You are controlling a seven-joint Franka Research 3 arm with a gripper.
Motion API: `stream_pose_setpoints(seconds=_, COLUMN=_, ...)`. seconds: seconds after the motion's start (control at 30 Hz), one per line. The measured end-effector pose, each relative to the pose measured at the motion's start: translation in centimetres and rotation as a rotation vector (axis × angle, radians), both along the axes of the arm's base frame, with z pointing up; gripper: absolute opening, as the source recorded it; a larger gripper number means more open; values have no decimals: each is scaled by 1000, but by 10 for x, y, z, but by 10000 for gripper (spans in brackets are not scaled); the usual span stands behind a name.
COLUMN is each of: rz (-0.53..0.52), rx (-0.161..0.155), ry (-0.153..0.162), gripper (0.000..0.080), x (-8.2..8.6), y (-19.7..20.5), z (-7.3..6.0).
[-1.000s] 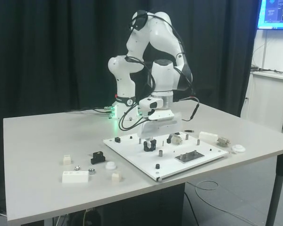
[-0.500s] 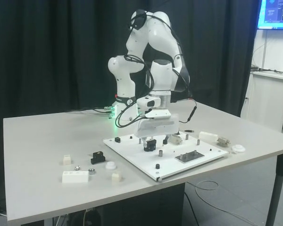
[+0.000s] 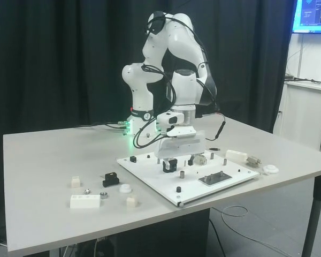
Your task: Remove round peg 4.
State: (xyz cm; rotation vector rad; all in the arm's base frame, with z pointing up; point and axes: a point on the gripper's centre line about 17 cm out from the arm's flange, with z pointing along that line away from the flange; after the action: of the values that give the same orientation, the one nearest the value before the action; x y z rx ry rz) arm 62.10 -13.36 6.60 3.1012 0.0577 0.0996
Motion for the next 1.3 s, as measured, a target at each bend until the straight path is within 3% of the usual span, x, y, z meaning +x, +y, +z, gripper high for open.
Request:
stream_pose_setpoints(seconds=0.8, rz=-26, rx=11, ry=11, gripper=800, x=-1, y=7, z=-24)
stream_pose_setpoints(seconds=1.3, rz=-25, rx=10, ry=11, gripper=800, x=4, y=9, z=-30)
